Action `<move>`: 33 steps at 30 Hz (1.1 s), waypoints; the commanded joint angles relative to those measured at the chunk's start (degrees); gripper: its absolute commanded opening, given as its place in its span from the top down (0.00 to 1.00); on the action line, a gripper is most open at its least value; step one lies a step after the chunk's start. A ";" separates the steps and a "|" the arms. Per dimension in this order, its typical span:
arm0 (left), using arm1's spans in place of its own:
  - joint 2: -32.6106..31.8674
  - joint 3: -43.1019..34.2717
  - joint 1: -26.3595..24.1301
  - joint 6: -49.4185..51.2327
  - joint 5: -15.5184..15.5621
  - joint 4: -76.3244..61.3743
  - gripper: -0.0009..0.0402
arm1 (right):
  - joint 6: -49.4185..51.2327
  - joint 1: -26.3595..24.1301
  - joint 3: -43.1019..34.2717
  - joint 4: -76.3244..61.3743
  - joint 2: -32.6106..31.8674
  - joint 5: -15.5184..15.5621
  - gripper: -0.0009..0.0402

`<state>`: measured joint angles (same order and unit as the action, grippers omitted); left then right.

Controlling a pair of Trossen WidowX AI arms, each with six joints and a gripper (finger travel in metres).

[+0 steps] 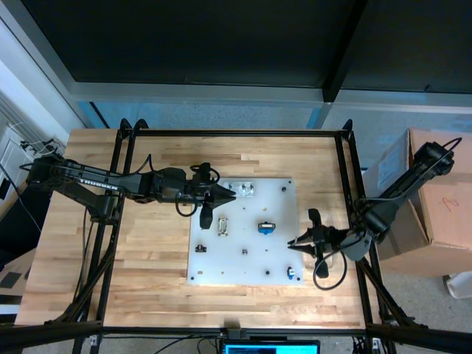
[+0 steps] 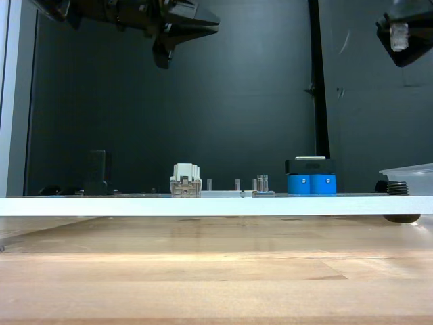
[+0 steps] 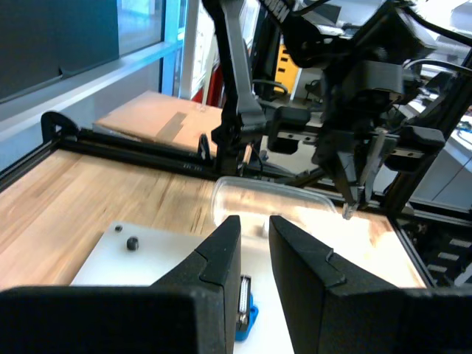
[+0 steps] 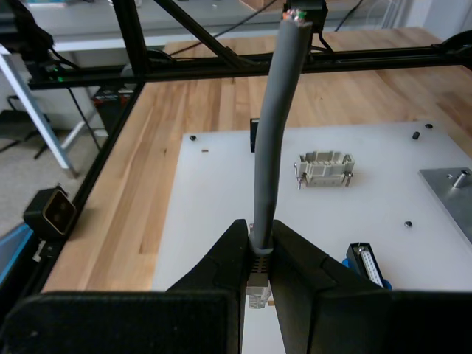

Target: Pick the RJ45 connector and install on the taskboard

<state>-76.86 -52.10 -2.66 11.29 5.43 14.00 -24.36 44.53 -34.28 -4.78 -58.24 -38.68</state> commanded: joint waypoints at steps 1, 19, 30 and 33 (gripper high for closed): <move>0.39 0.61 0.00 0.00 0.13 -0.17 0.88 | -1.97 1.95 -0.02 1.36 -2.95 -0.81 0.98; 0.35 0.39 0.02 -0.04 0.13 -0.33 0.89 | -2.43 8.72 0.09 8.92 -13.05 -5.07 0.98; 0.35 0.42 0.02 -0.04 0.13 -0.42 0.89 | -3.74 10.14 3.34 14.45 -16.61 -5.38 0.98; 0.35 0.42 0.02 -0.04 0.13 -0.39 0.89 | -3.50 10.34 4.83 17.57 -18.01 -5.51 0.98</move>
